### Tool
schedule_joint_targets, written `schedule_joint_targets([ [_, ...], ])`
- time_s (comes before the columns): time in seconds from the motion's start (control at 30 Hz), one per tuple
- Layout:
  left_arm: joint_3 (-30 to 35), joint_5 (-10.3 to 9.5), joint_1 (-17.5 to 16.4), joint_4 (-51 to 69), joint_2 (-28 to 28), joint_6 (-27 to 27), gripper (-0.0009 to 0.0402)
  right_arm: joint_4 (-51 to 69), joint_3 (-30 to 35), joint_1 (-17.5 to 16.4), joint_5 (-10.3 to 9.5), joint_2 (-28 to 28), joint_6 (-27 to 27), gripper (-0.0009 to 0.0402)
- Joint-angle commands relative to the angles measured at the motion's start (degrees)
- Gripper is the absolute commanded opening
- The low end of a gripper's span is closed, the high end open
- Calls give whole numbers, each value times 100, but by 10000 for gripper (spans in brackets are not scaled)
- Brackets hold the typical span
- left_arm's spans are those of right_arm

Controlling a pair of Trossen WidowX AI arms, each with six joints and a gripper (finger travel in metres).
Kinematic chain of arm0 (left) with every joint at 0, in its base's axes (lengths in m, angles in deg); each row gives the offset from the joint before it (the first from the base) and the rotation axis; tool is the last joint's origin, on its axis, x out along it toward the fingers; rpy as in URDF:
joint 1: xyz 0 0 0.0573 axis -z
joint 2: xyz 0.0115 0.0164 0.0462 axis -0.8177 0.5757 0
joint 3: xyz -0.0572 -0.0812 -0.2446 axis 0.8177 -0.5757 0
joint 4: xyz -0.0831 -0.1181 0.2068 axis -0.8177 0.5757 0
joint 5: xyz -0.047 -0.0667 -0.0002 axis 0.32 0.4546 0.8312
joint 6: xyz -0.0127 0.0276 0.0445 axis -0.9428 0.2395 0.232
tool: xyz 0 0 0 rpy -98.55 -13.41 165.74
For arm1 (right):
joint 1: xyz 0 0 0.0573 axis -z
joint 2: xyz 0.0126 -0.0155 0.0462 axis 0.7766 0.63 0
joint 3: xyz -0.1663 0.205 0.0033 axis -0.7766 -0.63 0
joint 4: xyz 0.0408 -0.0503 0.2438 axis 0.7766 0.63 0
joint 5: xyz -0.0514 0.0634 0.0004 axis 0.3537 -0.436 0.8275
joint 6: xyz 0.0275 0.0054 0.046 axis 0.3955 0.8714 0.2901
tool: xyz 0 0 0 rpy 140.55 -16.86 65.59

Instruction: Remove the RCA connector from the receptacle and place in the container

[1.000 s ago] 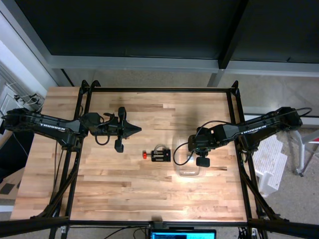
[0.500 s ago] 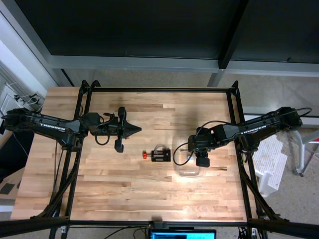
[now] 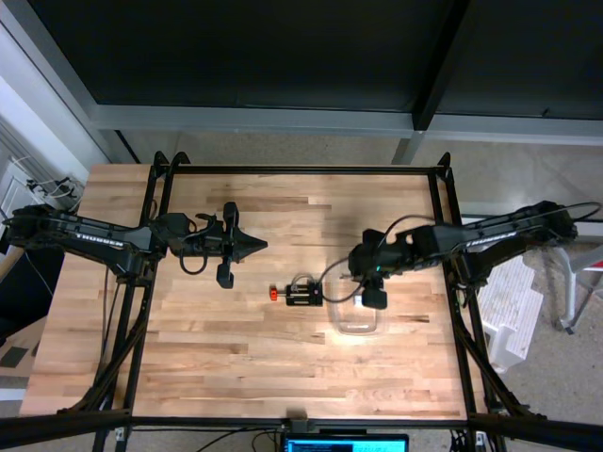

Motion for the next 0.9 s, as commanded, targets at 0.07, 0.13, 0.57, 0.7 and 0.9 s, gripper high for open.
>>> schedule_joint_targets([
  [0.07,0,0,0,-2,2,2,0,-315,256,439,-332,-286,-267,61],
  [0.13,0,0,0,-2,2,2,0,-398,398,599,-426,-356,-446,41],
  [0.57,0,0,0,-2,2,2,0,-2166,708,1045,-872,-448,-1058,0],
  [0.7,0,0,-2,-2,2,2,0,-2946,350,1040,-874,-581,-1108,0],
  [0.9,0,0,0,-2,2,2,0,-4336,-461,1038,-881,-898,-1097,0],
])
